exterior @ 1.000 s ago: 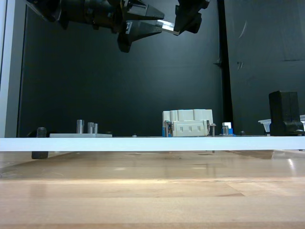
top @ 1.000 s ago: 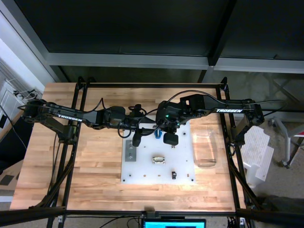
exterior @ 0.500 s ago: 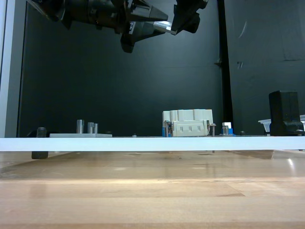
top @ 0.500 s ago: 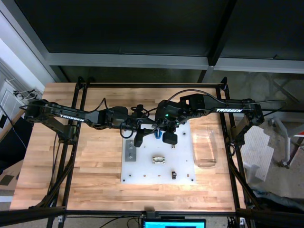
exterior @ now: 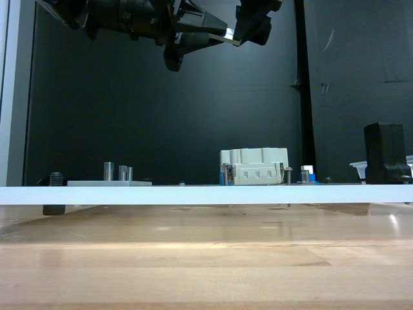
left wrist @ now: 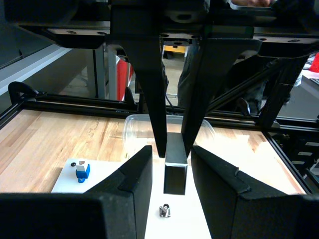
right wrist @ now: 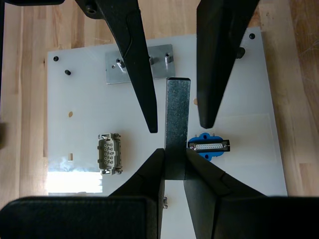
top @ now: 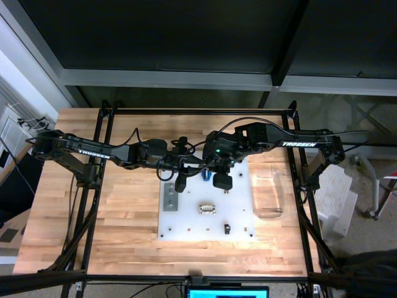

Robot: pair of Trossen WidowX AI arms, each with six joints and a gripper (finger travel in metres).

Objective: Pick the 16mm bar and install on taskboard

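Note:
The 16mm bar [right wrist: 178,124] is a grey square metal bar held level, high above the white taskboard [top: 186,225]. My right gripper [right wrist: 174,152] is shut on one end of it. My left gripper [left wrist: 170,149] is open, and its fingers [right wrist: 134,64] flank the bar's free end with small gaps on both sides. In the low view the left gripper [exterior: 216,29] and the right gripper [exterior: 242,33] meet tip to tip with the bar [exterior: 227,37] between them. In the high view both arms meet over the board's far half, left gripper [top: 189,169] beside right gripper [top: 209,166].
On the board lie a grey plate with posts [top: 169,200], a white connector [top: 207,210], a blue connector [top: 205,176] and a black block [top: 227,229]. A clear plastic container [top: 268,195] stands on the table just right of the board.
My left gripper has moved right toward the right gripper, so its fingers now reach along the bar's free end. The bar stays in the right gripper.

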